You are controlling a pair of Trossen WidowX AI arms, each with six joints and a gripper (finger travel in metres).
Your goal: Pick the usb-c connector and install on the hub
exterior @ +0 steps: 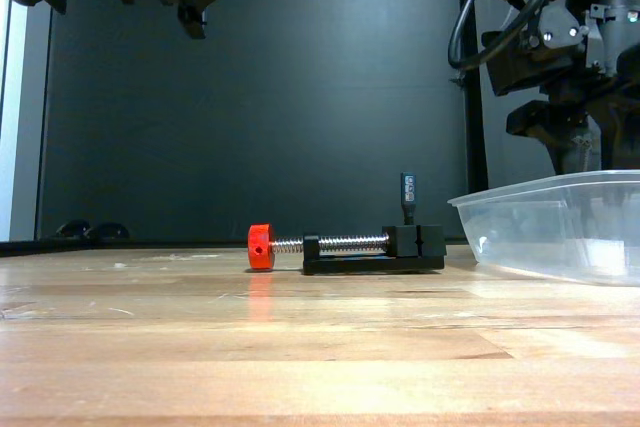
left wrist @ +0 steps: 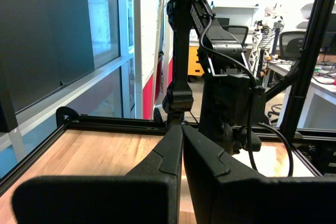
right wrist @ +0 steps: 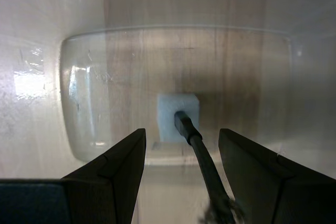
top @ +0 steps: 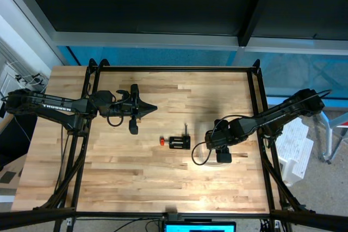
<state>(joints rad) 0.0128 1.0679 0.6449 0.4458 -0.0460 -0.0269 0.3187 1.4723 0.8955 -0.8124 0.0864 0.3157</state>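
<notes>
Nearest, right of centre: clear plastic tray (exterior: 520, 232), resting on the wooden table (top: 136, 177). Inside it, in the right wrist view: usb-c connector (right wrist: 181, 120), a tiny dark plug at the end of a dark cable (right wrist: 202, 166). Lies with its tip over a small pale square piece (right wrist: 170, 109) on the tray floor; cannot tell whether plug and square touch. Directly above: right gripper (right wrist: 182, 134). Points down into the tray, with fingers (right wrist: 123, 161) spread wide to either side of the cable and apart from it.

Just beside the tray, to its left: hub (exterior: 415, 247), a small black block. Lies flat on the table, with a threaded screw and red-orange knob (exterior: 260, 246) at its left end and a small dark upright piece (exterior: 408, 190) standing from its right end.

Farther back and to the left, well apart from the hub: left gripper (top: 154, 108). Hangs high above the table, points right toward the middle, fingers pressed together. Beyond: black frame rail (top: 174, 68) along the table's far edge.
</notes>
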